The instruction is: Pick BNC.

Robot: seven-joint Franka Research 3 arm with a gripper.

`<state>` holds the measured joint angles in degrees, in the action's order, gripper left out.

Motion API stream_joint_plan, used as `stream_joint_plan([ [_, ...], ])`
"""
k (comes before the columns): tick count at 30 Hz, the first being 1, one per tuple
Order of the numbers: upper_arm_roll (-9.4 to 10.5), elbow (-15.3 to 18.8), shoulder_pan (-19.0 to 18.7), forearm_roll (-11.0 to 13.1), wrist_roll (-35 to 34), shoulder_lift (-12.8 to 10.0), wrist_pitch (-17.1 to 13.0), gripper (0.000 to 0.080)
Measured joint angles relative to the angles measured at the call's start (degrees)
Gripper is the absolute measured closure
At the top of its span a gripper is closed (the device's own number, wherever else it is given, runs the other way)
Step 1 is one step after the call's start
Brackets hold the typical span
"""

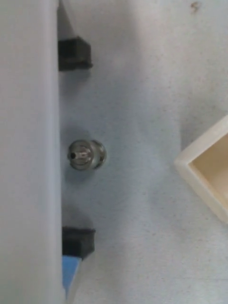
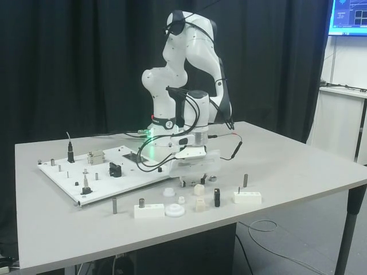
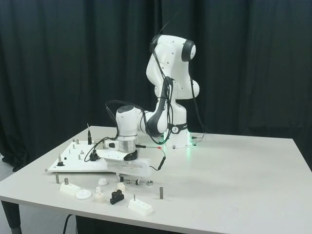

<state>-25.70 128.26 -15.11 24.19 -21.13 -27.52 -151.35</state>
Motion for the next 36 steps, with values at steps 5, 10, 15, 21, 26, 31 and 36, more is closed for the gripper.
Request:
stream_joint_plan([
  [5,0.0,-0.02,0.08,0.0,0.08,-0.03,0.18,0.0005],
  [10,0.0,-0.1,0.13,0.0,0.16,-0.04,0.41,0.032],
  [15,0.03,-0.36,0.13,0.0,0.17,-0.04,1.0,0.0484],
  [21,0.06,-0.94,0.13,0.0,0.17,-0.03,2.02,0.066],
  [26,-0.01,-1.49,0.16,0.0,0.17,0.04,3.33,0.0676],
  [31,-0.28,-1.75,0.18,-0.06,0.17,0.47,4.84,0.0676],
  [36,-0.61,-1.8,0.23,-0.17,0.17,1.24,6.31,0.0676],
])
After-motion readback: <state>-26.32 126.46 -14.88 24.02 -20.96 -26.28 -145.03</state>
